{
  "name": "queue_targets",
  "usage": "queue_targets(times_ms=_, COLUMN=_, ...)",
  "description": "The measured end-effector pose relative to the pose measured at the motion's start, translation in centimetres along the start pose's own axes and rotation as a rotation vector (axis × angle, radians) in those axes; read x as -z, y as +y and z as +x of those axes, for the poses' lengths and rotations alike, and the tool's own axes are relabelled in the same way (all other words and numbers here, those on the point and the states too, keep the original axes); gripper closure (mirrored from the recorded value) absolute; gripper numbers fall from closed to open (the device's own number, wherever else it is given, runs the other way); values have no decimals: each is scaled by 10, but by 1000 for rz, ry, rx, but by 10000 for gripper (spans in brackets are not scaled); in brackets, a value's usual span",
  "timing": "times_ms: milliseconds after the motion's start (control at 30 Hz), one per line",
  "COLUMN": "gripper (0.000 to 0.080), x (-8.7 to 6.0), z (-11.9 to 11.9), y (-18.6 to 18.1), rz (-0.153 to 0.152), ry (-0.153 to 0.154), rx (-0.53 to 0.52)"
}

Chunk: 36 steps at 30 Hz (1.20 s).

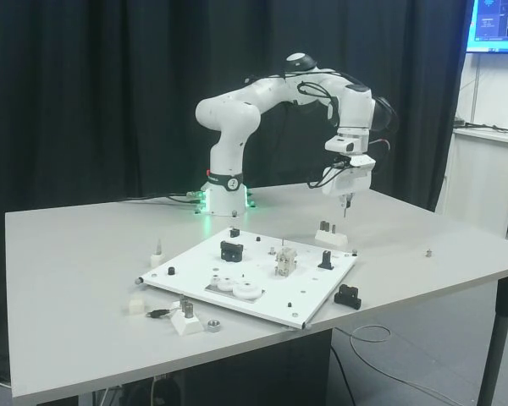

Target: Insert square peg 1.

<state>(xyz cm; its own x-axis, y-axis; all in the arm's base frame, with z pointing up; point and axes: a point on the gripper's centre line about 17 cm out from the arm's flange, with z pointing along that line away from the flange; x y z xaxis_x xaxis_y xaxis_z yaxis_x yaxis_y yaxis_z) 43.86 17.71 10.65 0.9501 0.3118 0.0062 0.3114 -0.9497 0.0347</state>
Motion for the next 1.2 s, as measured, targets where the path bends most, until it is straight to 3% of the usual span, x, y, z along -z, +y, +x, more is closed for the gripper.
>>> queue_targets(times_ms=1200, gripper=777, x=-3, z=0, y=4, rz=2, ry=-7, rx=-9)
